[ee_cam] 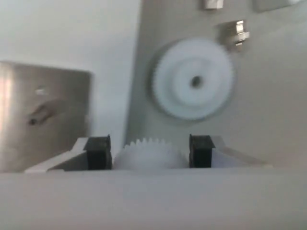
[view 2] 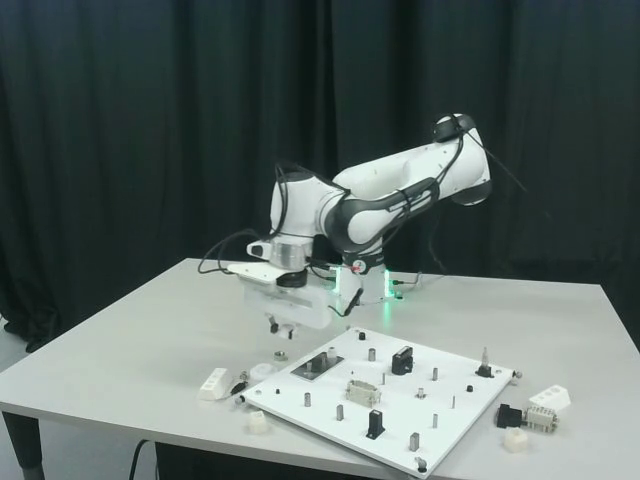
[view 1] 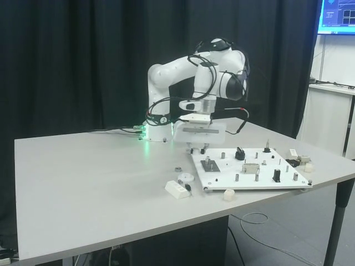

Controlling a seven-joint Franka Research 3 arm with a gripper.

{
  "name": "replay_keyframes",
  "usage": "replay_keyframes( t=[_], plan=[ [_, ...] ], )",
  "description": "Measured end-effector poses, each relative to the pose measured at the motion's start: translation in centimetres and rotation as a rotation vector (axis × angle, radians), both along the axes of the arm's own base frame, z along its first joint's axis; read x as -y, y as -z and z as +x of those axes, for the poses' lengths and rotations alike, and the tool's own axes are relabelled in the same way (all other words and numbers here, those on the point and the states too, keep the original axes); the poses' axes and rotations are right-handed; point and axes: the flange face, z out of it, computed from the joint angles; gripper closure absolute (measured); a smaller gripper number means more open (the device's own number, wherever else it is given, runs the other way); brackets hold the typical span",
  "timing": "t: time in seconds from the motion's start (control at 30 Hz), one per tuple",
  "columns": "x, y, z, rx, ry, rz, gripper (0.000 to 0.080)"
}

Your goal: Place medium gear.

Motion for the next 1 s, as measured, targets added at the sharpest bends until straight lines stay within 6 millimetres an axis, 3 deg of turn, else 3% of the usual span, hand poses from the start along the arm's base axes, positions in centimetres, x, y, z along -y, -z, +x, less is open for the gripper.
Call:
replay_keyframes(
  t=[0.57,1.0],
  plan=[
    [7.1,1.3,-0.4,0.000,-0.043,0.009,0.0452],
    [10.0,3.8,-0.9,-0.028,-0.077,0.026,0.0452]
  ],
)
